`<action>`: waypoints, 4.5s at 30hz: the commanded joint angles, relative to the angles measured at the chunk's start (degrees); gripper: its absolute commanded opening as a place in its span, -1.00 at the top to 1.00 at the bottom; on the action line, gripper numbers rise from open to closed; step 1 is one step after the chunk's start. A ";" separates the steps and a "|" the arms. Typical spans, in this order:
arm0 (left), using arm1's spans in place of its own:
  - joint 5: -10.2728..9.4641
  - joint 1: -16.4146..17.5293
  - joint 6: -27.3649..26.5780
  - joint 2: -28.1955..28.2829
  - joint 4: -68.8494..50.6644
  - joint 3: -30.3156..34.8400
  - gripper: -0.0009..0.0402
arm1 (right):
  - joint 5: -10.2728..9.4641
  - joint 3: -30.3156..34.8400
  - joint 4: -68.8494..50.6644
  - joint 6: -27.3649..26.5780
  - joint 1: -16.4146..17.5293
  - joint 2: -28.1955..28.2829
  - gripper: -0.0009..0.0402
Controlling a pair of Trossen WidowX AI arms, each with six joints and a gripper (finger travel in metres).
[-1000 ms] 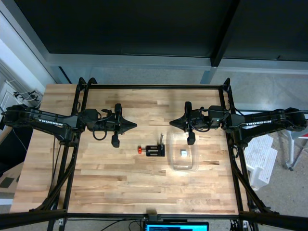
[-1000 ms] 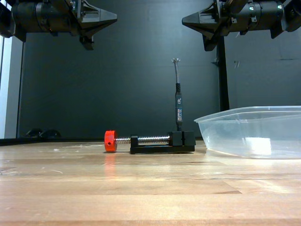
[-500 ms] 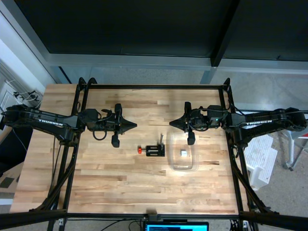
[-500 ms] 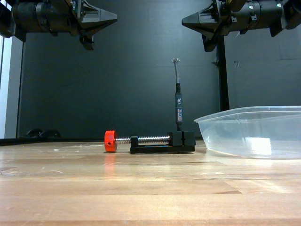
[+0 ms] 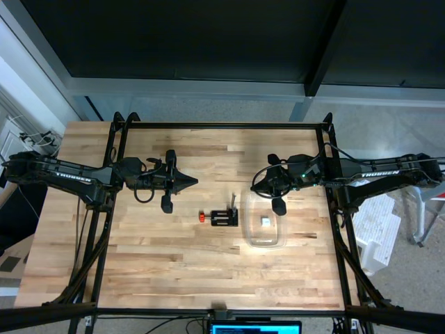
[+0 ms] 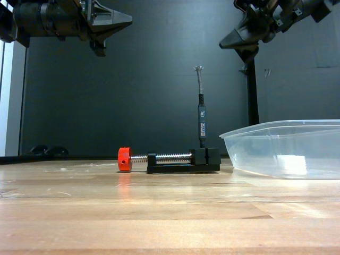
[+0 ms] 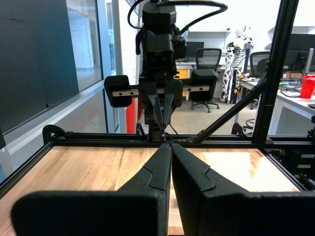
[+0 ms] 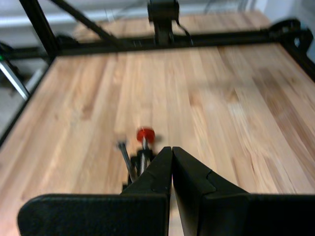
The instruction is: Remove the USB-C connector from taskboard and place in the container
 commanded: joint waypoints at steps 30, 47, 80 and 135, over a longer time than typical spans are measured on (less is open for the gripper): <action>0.02 0.00 0.00 0.00 0.02 0.00 0.96 | 3.93 30.42 -36.54 1.03 5.70 28.59 0.34; 0.02 0.00 0.00 0.00 0.02 0.00 0.96 | 3.74 38.05 -38.97 1.60 7.06 39.56 0.25; 0.02 0.00 0.00 0.02 0.02 0.00 0.96 | 5.18 38.27 -36.06 1.84 8.22 45.07 0.44; 0.02 0.00 0.00 0.02 0.00 0.00 0.96 | 5.20 45.62 -42.01 1.33 8.26 44.00 0.96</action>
